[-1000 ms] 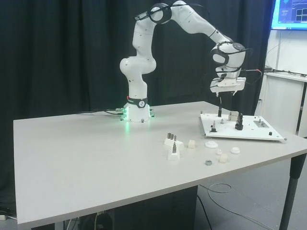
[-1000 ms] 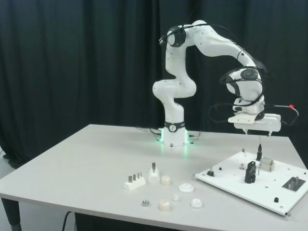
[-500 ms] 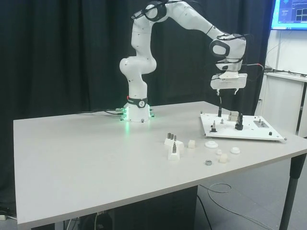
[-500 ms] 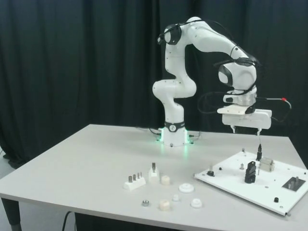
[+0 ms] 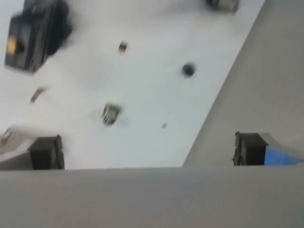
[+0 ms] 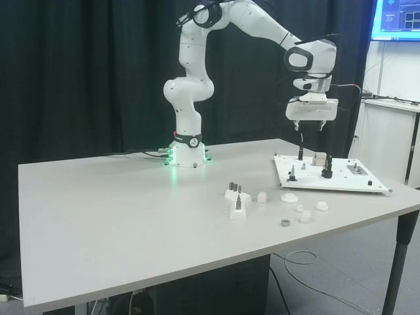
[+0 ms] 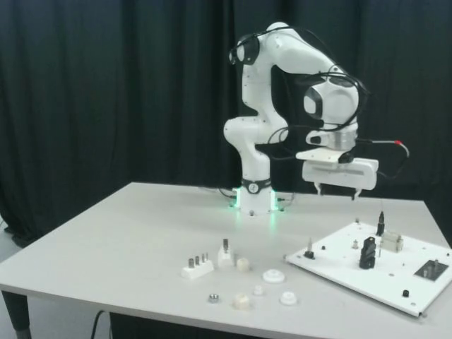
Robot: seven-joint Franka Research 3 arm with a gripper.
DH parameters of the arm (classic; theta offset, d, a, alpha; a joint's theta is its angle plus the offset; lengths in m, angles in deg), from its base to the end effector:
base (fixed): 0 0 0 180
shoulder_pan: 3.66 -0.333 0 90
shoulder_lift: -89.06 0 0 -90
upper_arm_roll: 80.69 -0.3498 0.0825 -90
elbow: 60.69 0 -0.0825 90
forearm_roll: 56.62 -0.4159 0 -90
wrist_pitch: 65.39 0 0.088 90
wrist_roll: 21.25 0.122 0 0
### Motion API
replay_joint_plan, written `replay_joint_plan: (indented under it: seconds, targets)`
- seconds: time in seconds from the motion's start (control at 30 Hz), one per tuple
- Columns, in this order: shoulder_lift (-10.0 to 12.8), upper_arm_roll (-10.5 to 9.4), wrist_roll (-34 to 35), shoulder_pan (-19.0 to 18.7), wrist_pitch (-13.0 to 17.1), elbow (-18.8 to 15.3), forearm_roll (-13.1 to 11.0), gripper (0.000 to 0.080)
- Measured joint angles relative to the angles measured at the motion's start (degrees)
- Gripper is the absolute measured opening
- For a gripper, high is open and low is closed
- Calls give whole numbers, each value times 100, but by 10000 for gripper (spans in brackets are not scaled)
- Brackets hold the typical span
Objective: Pick bolt 4.
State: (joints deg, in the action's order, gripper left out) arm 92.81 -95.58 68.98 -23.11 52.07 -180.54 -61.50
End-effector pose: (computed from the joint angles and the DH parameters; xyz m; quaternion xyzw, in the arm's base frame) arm 0.4695 0.3263 0.3861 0.8710 -0.4863 -0.0644 0.0256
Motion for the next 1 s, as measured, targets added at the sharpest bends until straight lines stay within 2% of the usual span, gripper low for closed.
replay_joint_plan:
  seconds: [0.27, 0.5, 1.0]
  targets:
    - [24, 473, -572, 35, 30, 91, 233, 800]
    - [152, 910, -1147, 41, 141, 237, 374, 800]
    - [754, 1753, -2334, 49, 475, 735, 423, 800]
